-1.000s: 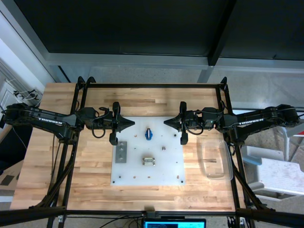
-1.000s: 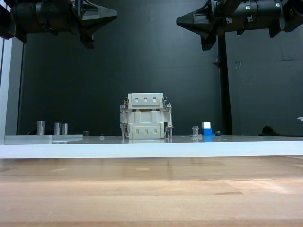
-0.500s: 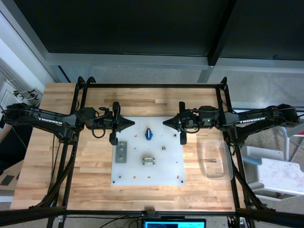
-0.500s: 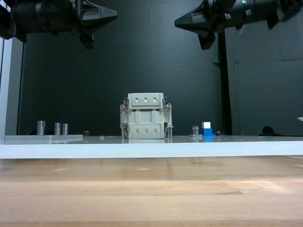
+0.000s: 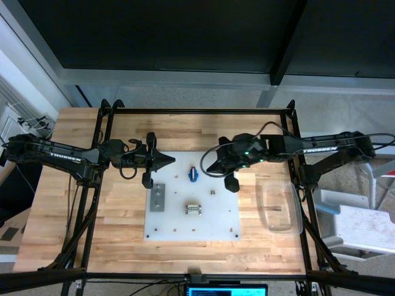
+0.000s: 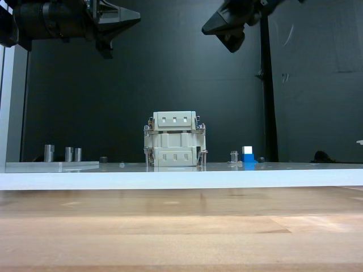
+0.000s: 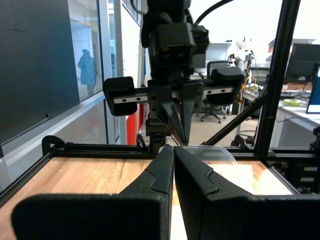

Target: Remove the HAN10-E connector and place it in the container

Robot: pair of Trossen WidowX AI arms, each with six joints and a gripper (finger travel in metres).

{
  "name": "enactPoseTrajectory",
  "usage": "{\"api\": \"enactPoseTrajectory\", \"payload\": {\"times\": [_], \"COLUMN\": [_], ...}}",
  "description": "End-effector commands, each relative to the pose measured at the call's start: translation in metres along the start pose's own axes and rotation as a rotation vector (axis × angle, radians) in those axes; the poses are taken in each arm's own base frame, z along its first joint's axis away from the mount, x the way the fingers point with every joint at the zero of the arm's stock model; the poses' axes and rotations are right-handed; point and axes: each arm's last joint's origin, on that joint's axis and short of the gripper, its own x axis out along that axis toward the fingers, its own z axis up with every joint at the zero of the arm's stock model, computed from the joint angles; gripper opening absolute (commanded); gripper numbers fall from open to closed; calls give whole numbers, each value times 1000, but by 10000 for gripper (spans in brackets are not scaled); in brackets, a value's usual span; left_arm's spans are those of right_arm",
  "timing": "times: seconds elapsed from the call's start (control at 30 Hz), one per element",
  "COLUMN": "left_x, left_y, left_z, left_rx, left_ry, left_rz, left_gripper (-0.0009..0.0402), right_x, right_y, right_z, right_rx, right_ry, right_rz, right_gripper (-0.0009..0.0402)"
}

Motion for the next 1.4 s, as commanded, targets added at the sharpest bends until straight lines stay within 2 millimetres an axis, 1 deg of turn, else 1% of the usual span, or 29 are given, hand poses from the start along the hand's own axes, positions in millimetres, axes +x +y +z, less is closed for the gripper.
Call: {"api": "enactPoseTrajectory", "payload": {"times": [0.03,0.33,0.53,0.9,1.17,1.27,1.4], "left_x": [0,0,0,0,0,0,0], "left_y": [0,0,0,0,0,0,0], "left_z": [0,0,0,0,0,0,0], "left_rx": [-3,-3,-2,-2,-1,-1,-1], "left_ry": [0,3,3,3,2,2,2], "left_rz": [2,2,1,1,2,2,2], "left_gripper": [0,0,0,0,0,0,0], "right_x": [4,17,32,59,81,88,95], "right_y": [6,23,32,44,55,60,65], "right_z": [10,42,53,60,61,61,58], "right_rx": [-17,-32,-34,-17,-3,-7,-3], "right_ry": [94,251,348,538,628,636,638], "right_rz": [10,21,29,-26,-58,-54,-74], "right_gripper": [0,0,0,0,1,11,41]}}
